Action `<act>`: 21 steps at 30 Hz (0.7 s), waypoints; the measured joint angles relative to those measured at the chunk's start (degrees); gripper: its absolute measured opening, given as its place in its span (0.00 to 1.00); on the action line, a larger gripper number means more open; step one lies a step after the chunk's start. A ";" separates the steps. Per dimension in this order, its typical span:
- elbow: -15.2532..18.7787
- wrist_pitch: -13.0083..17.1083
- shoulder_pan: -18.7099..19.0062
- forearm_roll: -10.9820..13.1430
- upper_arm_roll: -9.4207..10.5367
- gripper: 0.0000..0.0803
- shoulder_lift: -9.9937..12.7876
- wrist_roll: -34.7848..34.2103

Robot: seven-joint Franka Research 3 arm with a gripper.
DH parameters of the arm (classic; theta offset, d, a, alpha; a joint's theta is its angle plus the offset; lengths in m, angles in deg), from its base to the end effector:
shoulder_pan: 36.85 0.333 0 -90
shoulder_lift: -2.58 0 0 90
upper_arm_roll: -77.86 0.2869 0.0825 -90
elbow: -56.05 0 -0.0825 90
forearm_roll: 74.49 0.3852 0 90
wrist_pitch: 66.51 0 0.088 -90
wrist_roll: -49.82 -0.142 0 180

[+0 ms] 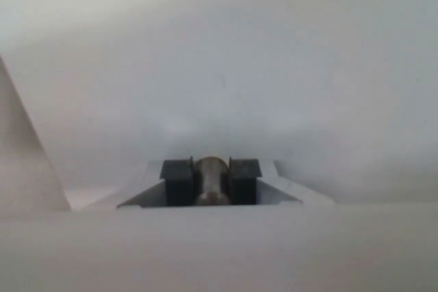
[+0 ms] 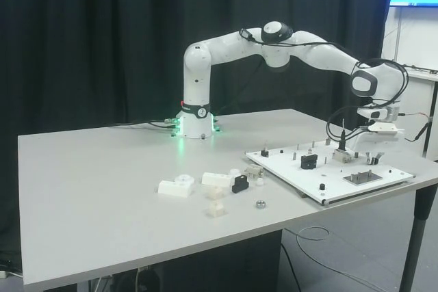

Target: Remove round peg 3.

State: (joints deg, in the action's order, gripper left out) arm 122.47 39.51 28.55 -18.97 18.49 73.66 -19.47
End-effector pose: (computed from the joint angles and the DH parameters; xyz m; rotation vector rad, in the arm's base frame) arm 0.6287 0.3673 0.1615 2.6751 -1.5130 0.0109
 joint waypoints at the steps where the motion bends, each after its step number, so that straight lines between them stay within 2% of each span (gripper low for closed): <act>1: 0.00 0.01 0.00 0.00 0.00 0.13 0.00 0.00; 21: 0.42 0.29 0.23 0.03 0.03 0.13 -0.13 -0.20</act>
State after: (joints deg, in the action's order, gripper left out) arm 122.89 39.80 28.77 -18.93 18.52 73.53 -19.67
